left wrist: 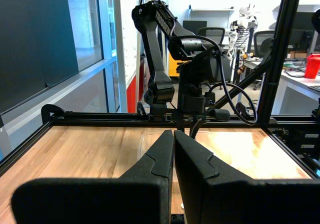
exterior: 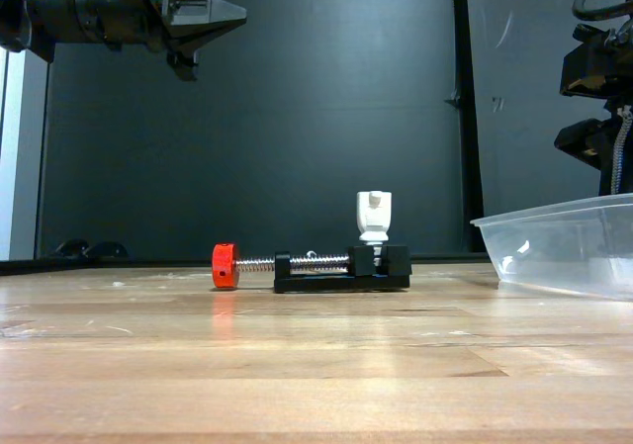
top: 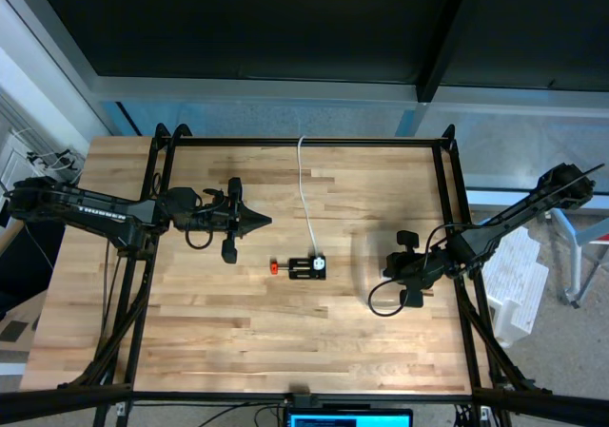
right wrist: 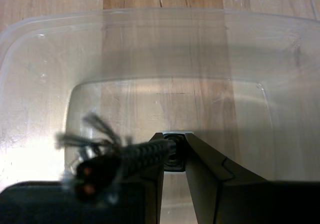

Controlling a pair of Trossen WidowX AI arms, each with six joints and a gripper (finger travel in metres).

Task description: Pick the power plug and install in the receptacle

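Black jaws of the right gripper (right wrist: 174, 138) clench the power plug (right wrist: 173, 160) over the clear tray (right wrist: 40, 84). The plug looks light and slippery, so it is best held by its stiff body, not the limp wire. Well inward stands the receptacle (top: 319, 264); beyond it hangs the left gripper (top: 257, 222), pinched closed.

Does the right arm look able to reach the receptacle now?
Probably yes: the right gripper, shut on the power plug above the clear tray, has nothing between it and the receptacle; the left gripper hangs high, aside.
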